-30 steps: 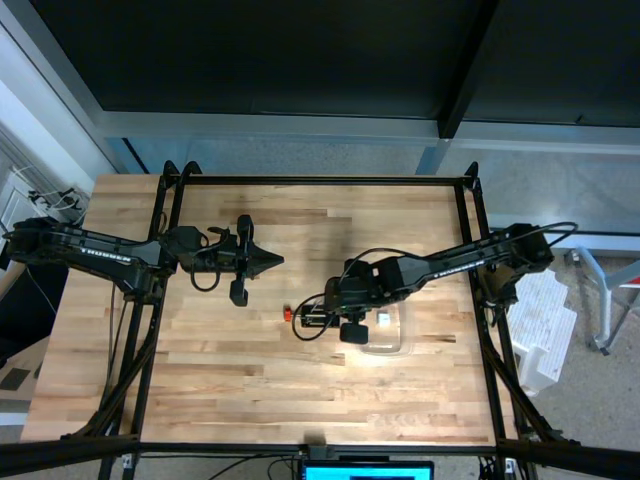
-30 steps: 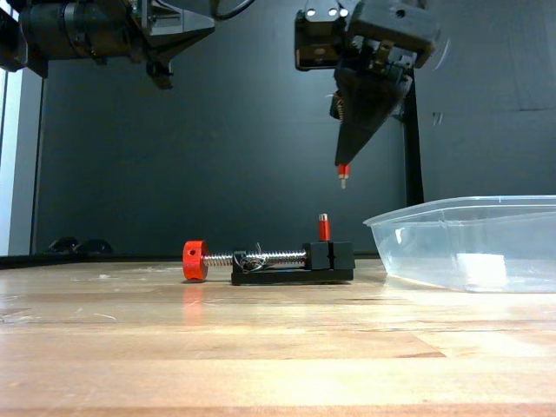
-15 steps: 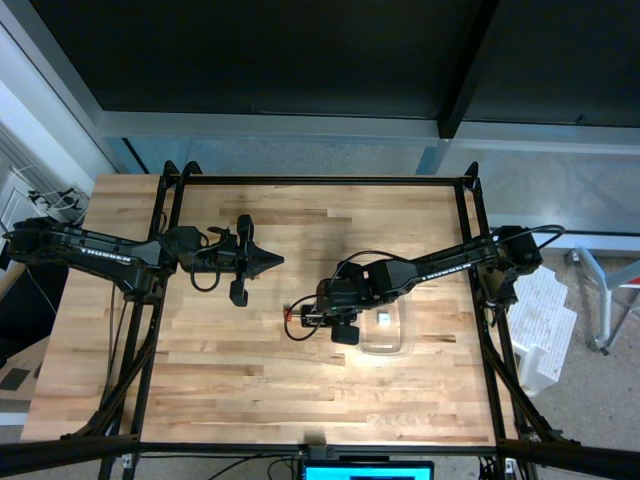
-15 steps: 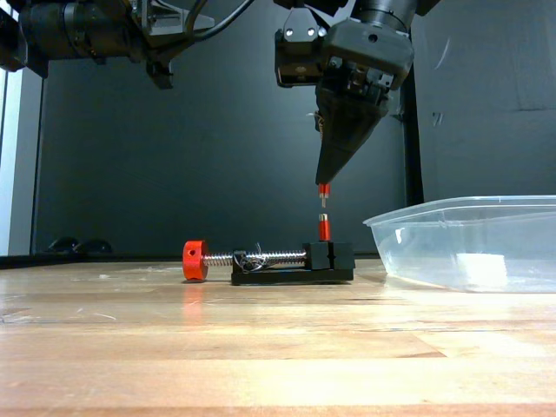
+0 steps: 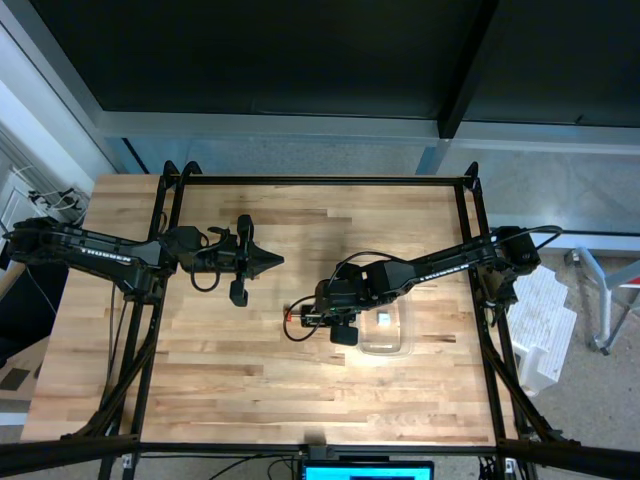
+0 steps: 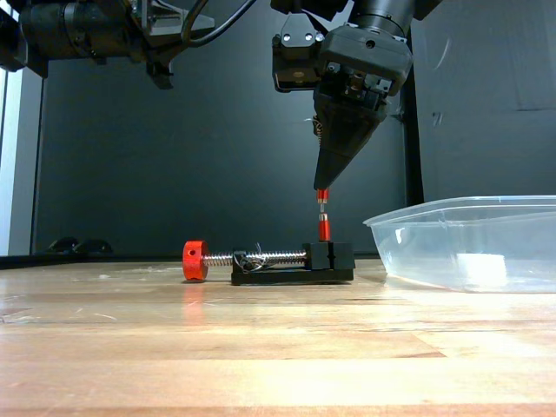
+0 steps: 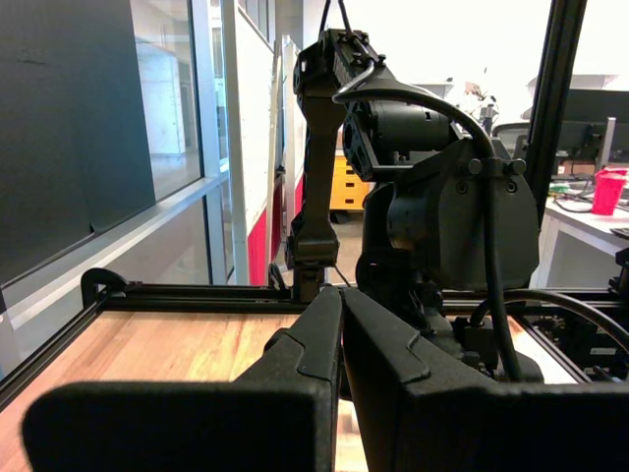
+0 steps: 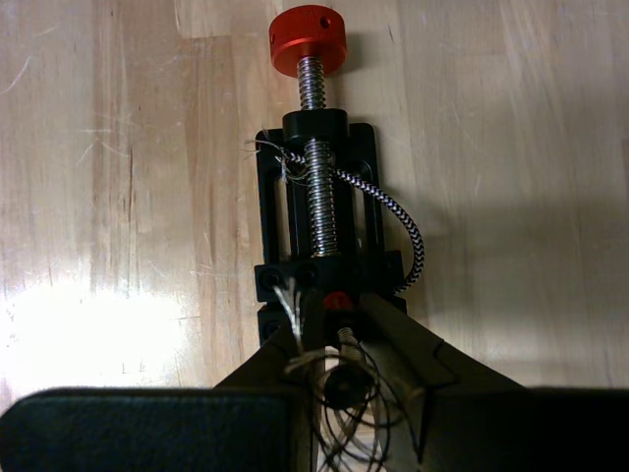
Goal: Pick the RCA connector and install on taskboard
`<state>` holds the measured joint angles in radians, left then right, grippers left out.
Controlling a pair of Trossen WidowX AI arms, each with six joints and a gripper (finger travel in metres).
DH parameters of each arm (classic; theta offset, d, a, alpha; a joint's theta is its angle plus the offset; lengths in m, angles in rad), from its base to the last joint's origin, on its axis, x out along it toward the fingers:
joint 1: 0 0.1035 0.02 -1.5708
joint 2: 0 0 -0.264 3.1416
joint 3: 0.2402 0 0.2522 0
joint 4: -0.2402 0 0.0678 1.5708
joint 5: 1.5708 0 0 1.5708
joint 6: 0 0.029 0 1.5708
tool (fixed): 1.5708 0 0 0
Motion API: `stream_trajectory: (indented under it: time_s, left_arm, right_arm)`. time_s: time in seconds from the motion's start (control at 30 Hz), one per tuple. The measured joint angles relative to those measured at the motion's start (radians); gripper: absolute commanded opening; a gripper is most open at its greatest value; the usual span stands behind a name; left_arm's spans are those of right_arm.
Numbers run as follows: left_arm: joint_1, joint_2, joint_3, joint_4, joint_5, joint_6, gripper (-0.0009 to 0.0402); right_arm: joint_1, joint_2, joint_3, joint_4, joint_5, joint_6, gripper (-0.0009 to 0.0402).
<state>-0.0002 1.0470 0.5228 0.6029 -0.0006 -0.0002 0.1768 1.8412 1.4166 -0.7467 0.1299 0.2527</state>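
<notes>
Table (image 5: pixel 200 380) room looks fine. The clear tray (image 6: pixel 434 241) sits beside the taskboard (image 6: pixel 291 263) and out of the way. Left gripper (image 5: pixel 270 261) hangs well apart, pinched closed on nothing. Right gripper (image 6: pixel 323 184) is clamped on the RCA connector (image 6: pixel 322 202), which is upright directly over the red socket (image 6: pixel 324 228) and nearly touching it. I'd guess it goes straight down.

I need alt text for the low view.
The right gripper, shut on the RCA connector, holds it directly above the red post of the taskboard. The left gripper hangs high at left; a clear tray sits right.
</notes>
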Motion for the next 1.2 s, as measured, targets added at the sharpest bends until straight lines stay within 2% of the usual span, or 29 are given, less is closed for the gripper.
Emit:
stream_trajectory:
  time_s: [1.2]
  left_arm:
    - [0.000,0.000,0.000,0.000,0.000,0.000,0.0000]
  right_arm:
    - [-0.003,-0.001,-0.064,0.071,0.000,0.000,0.0002]
